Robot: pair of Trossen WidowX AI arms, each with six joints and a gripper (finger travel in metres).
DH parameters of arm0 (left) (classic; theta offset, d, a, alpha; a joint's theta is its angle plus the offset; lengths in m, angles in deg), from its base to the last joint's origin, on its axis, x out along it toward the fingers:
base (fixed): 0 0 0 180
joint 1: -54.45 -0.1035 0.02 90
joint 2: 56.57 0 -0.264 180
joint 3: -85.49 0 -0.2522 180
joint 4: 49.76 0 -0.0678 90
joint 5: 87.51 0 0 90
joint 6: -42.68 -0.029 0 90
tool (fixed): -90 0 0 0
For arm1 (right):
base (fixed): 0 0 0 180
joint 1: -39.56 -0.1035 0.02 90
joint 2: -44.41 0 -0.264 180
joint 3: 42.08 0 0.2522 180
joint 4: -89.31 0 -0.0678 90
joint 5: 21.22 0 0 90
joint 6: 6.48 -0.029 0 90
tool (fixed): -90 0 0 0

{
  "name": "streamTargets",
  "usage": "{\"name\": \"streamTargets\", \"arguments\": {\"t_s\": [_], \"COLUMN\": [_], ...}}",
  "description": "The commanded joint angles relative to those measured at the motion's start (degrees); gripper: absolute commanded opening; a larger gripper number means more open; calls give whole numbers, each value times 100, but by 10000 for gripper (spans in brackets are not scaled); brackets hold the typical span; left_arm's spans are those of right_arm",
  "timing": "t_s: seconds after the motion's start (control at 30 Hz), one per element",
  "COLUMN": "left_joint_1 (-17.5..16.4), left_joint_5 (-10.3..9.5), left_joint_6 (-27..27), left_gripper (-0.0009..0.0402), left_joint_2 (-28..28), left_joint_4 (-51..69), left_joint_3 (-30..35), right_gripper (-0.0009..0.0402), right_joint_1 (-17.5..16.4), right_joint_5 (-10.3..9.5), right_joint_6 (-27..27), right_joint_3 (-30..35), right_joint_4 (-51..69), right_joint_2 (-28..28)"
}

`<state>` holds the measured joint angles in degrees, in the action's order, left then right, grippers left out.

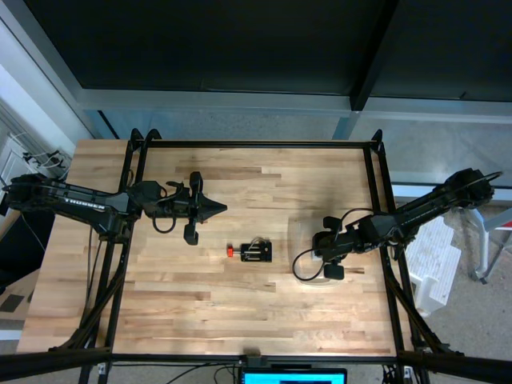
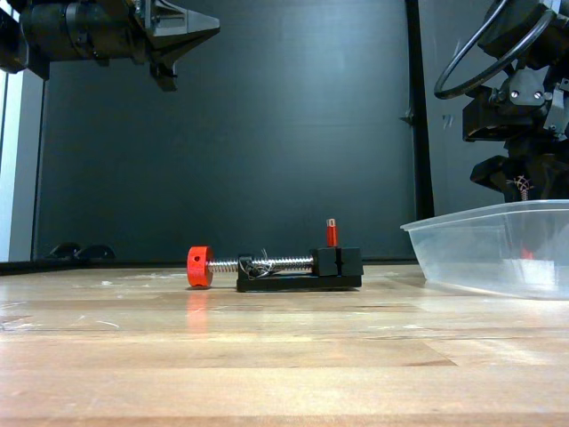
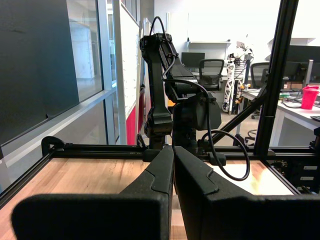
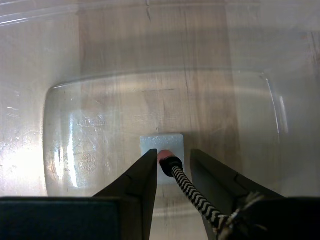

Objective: Pick the RCA connector and install on taskboard

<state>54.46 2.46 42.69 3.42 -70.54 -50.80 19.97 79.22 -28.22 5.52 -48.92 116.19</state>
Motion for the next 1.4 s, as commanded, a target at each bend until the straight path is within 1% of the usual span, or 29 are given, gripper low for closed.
{"name": "streamTargets", "arguments": {"t_s": [0.03, 0.3, 0.53, 0.63, 0.7, 0.8, 1.07, 1.27, 1.4], "left_joint_1": [-2, 0, 0, 0, 0, 0, 0, -2, -2], "left_joint_5": [0, 0, 0, 0, 0, 0, 0, 0, 0], "left_joint_6": [-2, -2, -2, -2, -2, 0, -2, -2, -2], "left_gripper": [0, 0, 0, 0, 0, 0, 0, 0, 0], "left_joint_2": [2, 2, 2, 2, 0, 2, 0, 0, 0], "left_joint_4": [-2, -2, 0, -2, -2, 0, 0, 0, 0], "left_joint_3": [0, 0, 0, 0, 0, 0, 0, 0, 0], "right_gripper": [71, 33, 13, 7, 5, 3, 4, 4, 4], "right_joint_1": [0, 0, 0, 0, 0, 0, 0, 0, 2], "right_joint_5": [-2, -13, -22, -140, -151, -149, -146, -149, -146], "right_joint_6": [15, 17, 17, 20, 20, 120, 129, 149, 144], "right_joint_3": [2, 2, 4, 15, 57, 179, 566, 949, 1285], "right_joint_4": [-2, -2, -2, 4, 50, 203, 787, 1469, 2044], "right_joint_2": [0, 0, 0, -2, -7, -22, -216, -422, -455]}}
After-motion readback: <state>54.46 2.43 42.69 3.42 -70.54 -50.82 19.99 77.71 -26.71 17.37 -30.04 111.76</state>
